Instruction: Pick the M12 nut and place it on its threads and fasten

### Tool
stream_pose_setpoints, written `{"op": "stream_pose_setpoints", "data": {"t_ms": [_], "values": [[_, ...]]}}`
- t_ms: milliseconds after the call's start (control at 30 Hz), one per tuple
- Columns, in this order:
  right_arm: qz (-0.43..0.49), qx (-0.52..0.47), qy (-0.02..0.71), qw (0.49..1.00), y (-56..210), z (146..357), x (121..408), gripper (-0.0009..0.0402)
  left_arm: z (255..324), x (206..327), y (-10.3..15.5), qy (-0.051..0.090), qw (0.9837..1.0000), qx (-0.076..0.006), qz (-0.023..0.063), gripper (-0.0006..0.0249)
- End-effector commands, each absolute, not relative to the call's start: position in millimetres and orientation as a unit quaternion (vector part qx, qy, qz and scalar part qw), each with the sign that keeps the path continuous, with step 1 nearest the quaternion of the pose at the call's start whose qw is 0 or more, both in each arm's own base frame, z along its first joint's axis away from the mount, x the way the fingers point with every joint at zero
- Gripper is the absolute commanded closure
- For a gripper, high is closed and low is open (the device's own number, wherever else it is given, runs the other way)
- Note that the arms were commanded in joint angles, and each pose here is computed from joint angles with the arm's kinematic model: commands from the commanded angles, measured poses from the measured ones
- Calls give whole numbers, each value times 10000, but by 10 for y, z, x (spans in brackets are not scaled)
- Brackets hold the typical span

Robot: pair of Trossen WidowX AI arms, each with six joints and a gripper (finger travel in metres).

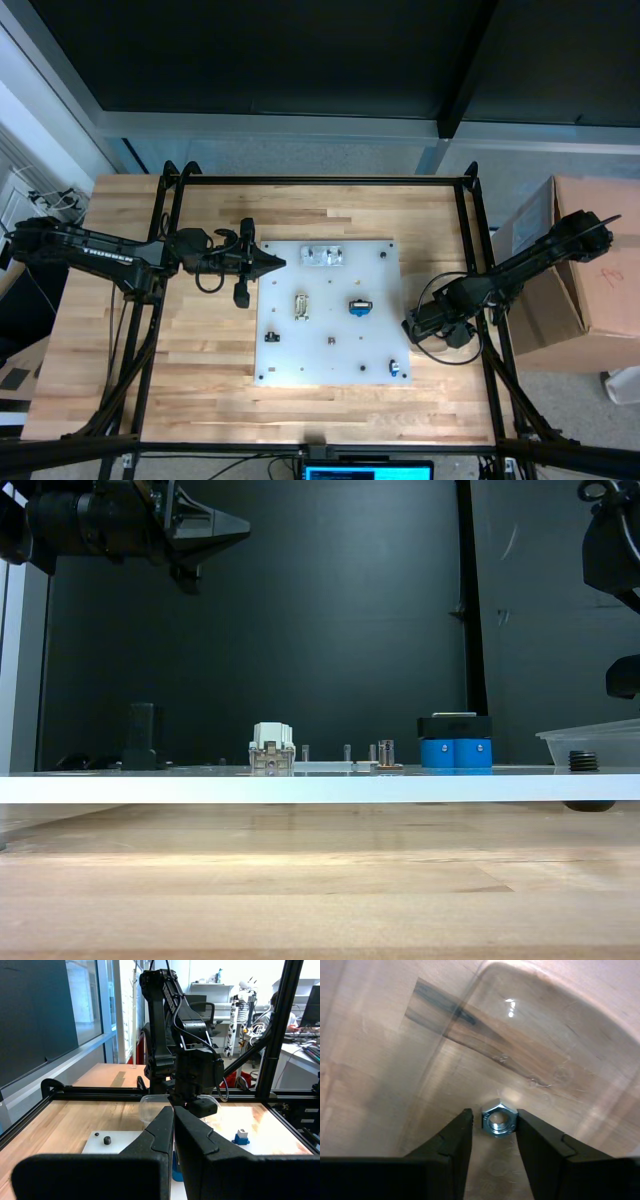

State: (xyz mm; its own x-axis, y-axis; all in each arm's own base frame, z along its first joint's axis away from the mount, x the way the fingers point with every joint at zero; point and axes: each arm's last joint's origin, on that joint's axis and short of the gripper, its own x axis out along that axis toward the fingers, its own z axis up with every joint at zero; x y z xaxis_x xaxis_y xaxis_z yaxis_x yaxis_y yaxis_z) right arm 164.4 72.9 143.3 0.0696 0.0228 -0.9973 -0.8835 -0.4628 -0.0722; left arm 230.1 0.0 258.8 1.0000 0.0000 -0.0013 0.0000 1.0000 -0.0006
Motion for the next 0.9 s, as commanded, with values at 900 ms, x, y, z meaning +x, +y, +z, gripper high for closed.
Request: {"op": "stream_pose_setpoints", "data": {"t_ms": [900], "values": [[5261,-5289,4428,4975,849,2192,1881,373,2589,2302,0,7,10000,-3,0,243]]}}
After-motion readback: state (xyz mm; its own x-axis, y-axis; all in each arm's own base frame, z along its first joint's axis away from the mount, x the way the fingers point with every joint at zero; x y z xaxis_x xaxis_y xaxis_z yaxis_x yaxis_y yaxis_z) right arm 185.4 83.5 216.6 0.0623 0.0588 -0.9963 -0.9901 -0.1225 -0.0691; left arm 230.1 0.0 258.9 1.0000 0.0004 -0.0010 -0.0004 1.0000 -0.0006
